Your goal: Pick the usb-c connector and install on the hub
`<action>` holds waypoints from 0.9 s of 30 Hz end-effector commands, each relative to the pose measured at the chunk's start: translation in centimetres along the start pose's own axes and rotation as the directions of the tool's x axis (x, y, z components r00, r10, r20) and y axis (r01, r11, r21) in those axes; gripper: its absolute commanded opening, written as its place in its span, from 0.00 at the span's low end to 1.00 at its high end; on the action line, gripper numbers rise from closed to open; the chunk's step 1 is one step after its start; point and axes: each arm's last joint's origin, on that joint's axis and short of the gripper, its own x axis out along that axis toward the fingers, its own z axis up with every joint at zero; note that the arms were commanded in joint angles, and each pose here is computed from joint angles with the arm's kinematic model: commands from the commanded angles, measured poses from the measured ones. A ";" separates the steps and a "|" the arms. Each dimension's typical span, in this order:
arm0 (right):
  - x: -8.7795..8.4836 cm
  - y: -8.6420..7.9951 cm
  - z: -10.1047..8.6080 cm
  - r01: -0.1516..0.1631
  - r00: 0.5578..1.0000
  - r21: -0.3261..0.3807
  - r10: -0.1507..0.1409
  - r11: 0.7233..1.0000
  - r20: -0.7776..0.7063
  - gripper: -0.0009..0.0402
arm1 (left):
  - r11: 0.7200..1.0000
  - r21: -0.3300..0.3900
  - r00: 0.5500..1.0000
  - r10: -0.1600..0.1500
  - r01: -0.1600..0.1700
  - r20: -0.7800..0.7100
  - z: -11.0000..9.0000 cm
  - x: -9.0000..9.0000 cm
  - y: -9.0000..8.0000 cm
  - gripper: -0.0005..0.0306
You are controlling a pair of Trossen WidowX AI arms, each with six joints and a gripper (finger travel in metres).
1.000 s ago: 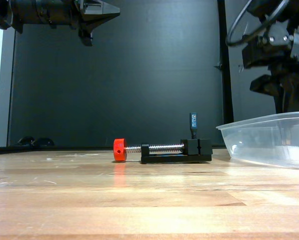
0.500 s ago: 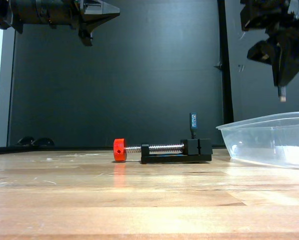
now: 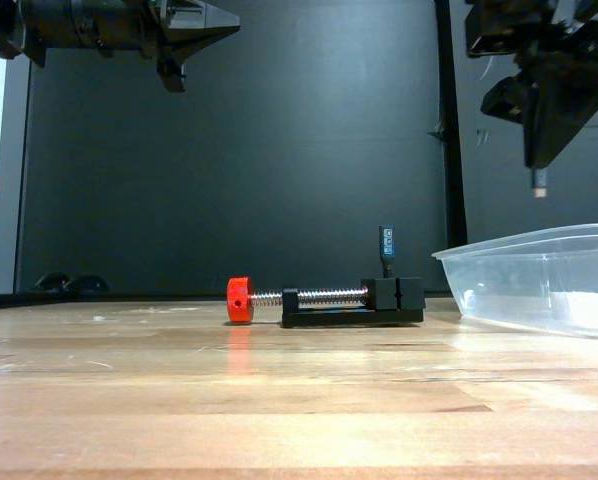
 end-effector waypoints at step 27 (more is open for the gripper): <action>2.9 -0.3 7.6 0.038 0.999 -0.012 -0.039 0.999 -0.004 0.02 | 1.000 0.000 1.000 0.000 0.000 0.000 0.0 0.0 0.0 0.02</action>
